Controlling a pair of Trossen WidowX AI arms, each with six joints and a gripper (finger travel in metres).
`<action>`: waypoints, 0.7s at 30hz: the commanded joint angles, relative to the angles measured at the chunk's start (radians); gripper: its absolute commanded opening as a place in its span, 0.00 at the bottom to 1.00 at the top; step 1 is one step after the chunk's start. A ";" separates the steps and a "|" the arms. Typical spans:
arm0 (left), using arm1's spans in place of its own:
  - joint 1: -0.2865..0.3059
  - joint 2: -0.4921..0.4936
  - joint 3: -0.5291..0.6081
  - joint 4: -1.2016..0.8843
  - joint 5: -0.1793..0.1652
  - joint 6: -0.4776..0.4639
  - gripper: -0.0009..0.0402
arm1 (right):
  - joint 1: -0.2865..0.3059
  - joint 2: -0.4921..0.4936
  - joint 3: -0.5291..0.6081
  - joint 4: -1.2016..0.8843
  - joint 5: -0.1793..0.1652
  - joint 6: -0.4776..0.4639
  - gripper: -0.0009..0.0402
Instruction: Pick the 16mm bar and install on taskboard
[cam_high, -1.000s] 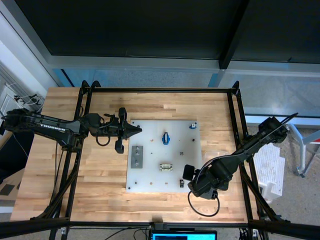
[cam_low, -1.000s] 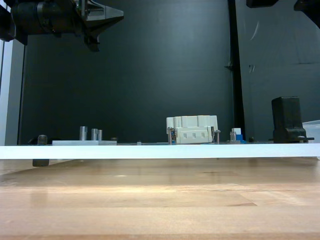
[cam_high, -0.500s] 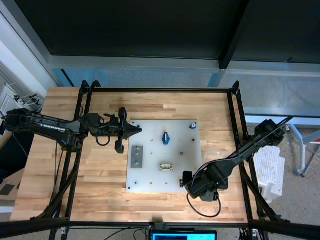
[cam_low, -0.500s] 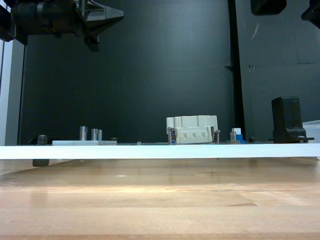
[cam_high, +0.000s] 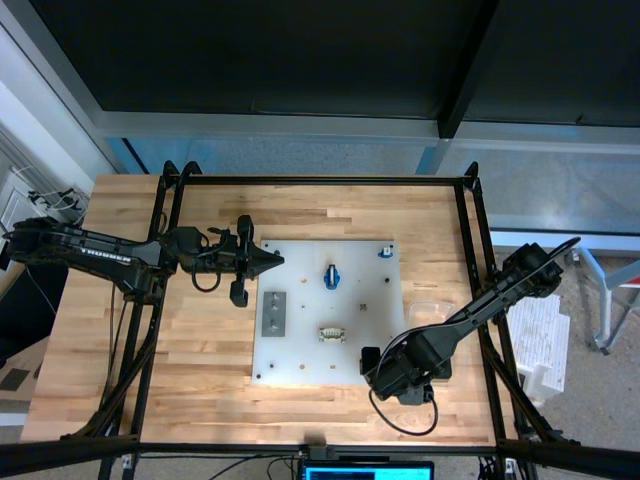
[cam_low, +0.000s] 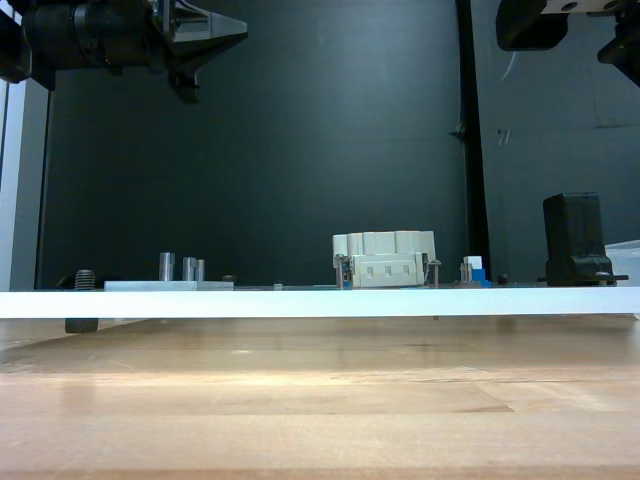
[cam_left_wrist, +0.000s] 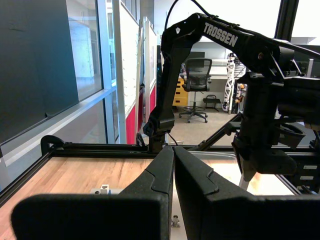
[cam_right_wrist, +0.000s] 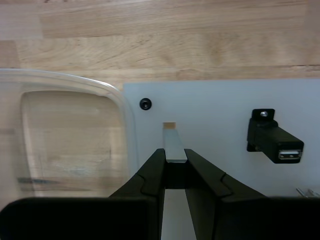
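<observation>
The right gripper (cam_right_wrist: 174, 154) is clenched on a short pale-grey piece that sticks out past its tips. I take this for the bar (cam_right_wrist: 173, 140), so the pick looks done. In the wrist view the bar hangs above the taskboard (cam_right_wrist: 215, 110), just inside its edge. A clear tray (cam_right_wrist: 75, 135) lies on one side and a black USB socket (cam_right_wrist: 274, 140) on the other.

Over the last second this arm has slid inward. From above, the right gripper (cam_high: 372, 358) was just off the taskboard's (cam_high: 300, 350) near right corner and now hovers over that corner, covering the black socket there. In the low view its dark body (cam_low: 535, 22) has crept further into sight, high above the plate and touching nothing.

Nothing else has shifted. The left gripper (cam_high: 262, 260) hangs where it was, near the taskboard's far left edge. It is closed, empty and well above the counter (cam_high: 120, 330).

By my reading, the work has passed from fetching to carrying, and the install itself is not yet begun. The grey block (cam_high: 273, 312), with pegs already standing in it, sits on the opposite side of the plate. If the bar belongs there, the arm must cross the board and turn the bar upright before lowering. The bar is small and held near one end, so a slip or tilt in the grip is the main risk.
</observation>
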 joint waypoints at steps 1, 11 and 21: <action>0.000 0.000 0.000 0.000 0.000 0.000 0.02 | -0.003 0.000 -0.007 0.011 0.000 -0.006 0.02; 0.000 0.000 0.000 0.000 0.000 0.000 0.02 | -0.017 0.000 -0.045 0.053 -0.010 -0.021 0.02; 0.000 0.000 0.000 0.000 0.000 0.000 0.02 | -0.017 -0.011 -0.083 0.087 -0.034 -0.024 0.02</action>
